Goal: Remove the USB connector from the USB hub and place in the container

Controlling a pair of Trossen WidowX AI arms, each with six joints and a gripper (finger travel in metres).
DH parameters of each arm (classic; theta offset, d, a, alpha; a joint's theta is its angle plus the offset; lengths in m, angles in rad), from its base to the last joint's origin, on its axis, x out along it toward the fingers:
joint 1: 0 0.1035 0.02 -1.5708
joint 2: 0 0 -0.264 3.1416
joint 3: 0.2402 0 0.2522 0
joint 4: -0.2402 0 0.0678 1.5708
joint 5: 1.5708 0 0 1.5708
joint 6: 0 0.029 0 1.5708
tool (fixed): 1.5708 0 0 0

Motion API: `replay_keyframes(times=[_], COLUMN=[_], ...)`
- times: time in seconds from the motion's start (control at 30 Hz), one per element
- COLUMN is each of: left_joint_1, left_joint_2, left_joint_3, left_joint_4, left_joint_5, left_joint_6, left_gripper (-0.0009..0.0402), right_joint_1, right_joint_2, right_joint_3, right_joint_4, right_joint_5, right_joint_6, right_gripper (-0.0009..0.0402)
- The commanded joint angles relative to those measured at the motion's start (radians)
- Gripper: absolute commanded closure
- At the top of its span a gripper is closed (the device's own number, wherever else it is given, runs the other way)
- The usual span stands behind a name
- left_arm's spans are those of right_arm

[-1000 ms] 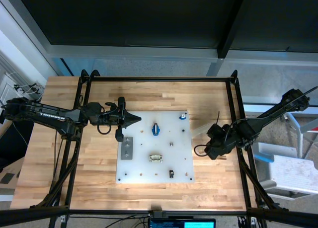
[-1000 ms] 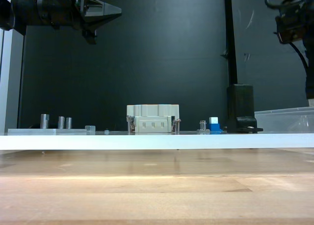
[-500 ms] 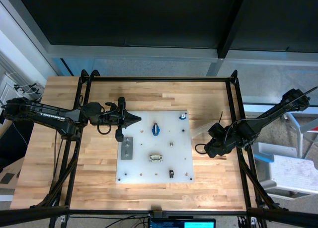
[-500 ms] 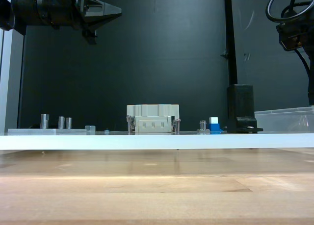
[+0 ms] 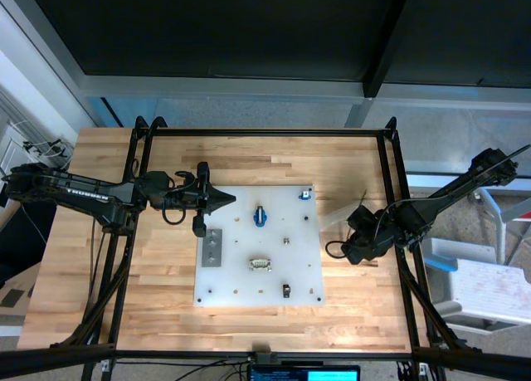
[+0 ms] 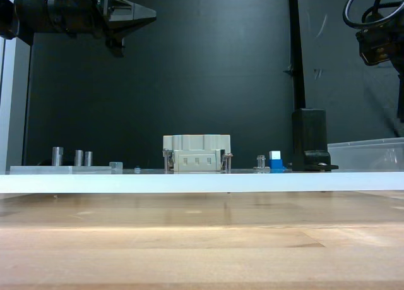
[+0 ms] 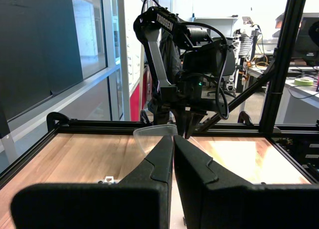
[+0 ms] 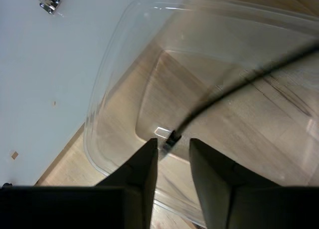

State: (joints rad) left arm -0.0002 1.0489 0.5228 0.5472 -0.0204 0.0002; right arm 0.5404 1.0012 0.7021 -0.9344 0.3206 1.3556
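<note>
The right gripper (image 8: 173,141) hangs over the clear container (image 8: 102,107), just right of the white board (image 5: 241,273). Its fingers are slightly parted, released. The USB connector (image 8: 172,137) sits loose between their tips, low inside the container. The placing step looks nearly done; the next move is probably a straight lift clear of the cable. The left gripper (image 5: 231,200), clenched, is parked above the board's far left edge.

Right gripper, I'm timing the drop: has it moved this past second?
Yes: the right gripper sank slightly toward the container beneath it; left gripper hangs above the white board's left edge.
</note>
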Motion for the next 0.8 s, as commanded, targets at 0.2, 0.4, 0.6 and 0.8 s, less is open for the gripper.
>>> replay_keyframes(times=[0.2,0.4,0.6,0.8], left_joint_1=[0.0,0.0,0.0,0.0], left_joint_2=[0.0,0.0,0.0,0.0], left_joint_3=[0.0,0.0,0.0,0.0], left_joint_4=[0.0,0.0,0.0,0.0], left_joint_5=[0.0,0.0,0.0,0.0], left_joint_6=[0.0,0.0,0.0,0.0], left_gripper=[0.0392,0.0392,0.0392,0.0392], right_joint_1=[0.0,0.0,0.0,0.0], right_joint_2=[0.001,0.001,0.001,0.001], right_joint_3=[0.0,0.002,0.002,0.002], right_joint_4=[0.002,0.005,0.004,0.004], right_joint_5=[0.001,0.0,0.0,0.0], right_joint_6=[0.002,0.002,0.001,0.001], right_gripper=[0.0245,0.0234,0.0239,0.0239])
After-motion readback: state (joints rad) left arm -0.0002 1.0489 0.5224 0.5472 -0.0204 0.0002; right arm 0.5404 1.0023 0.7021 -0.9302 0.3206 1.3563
